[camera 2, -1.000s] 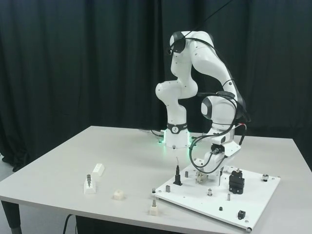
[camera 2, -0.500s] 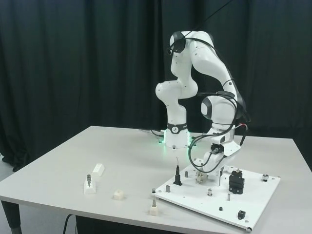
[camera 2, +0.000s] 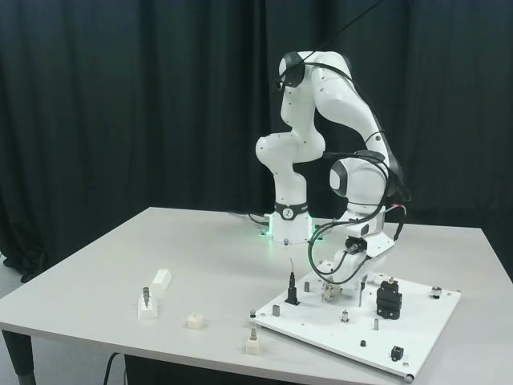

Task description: Insert square peg 1.

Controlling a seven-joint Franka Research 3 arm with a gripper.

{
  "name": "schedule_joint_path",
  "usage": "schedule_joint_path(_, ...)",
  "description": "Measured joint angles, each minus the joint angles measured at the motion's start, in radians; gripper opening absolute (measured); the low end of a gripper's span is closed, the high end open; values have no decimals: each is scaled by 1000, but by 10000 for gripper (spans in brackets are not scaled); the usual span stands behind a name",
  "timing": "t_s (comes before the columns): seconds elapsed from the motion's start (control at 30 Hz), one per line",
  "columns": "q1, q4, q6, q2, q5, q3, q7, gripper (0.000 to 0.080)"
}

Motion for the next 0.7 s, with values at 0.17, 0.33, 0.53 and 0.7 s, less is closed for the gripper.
schedule_joint_path(0.17, 0, 0, 0, 0, -1, 0, 0, 27)
schedule_joint_path(0.33, 0, 0, 0, 0, -1, 1, 0, 27)
schedule_joint_path(0.53, 1, -2, 0, -1, -3, 4, -4, 27)
schedule_joint_path(0.7, 3, -3, 0, -2, -5, 6, -11, 27)
